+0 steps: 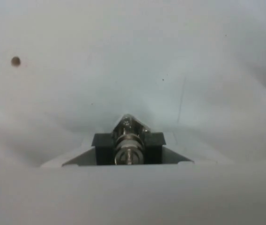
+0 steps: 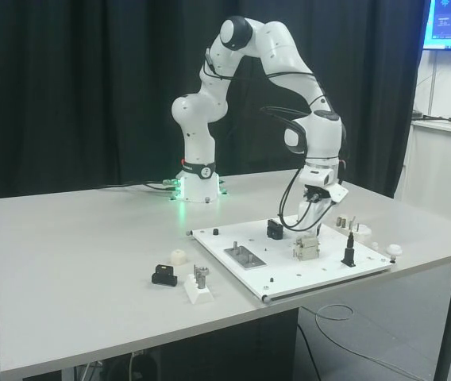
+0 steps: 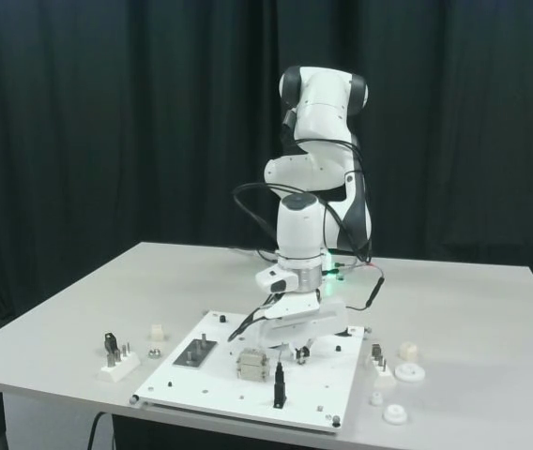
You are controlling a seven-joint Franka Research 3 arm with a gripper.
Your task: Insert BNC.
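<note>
Item: one metal BNC connector (image 1: 129, 146), barrel-shaped, gripped between the black fingers of the gripper (image 1: 129, 154), which are closed snugly round it; held pointing down, apparently for insertion.
One white arm (image 2: 273, 55), gripper low over the white task board (image 2: 241, 276).
One metal block socket (image 2: 306, 248) near the board's front edge.
One black upright peg (image 2: 348, 252), front corner.

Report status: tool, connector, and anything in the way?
Tool low over white board, holding metal connector. Not yet plugged in. Small block right beside tool; black post stands apart.
</note>
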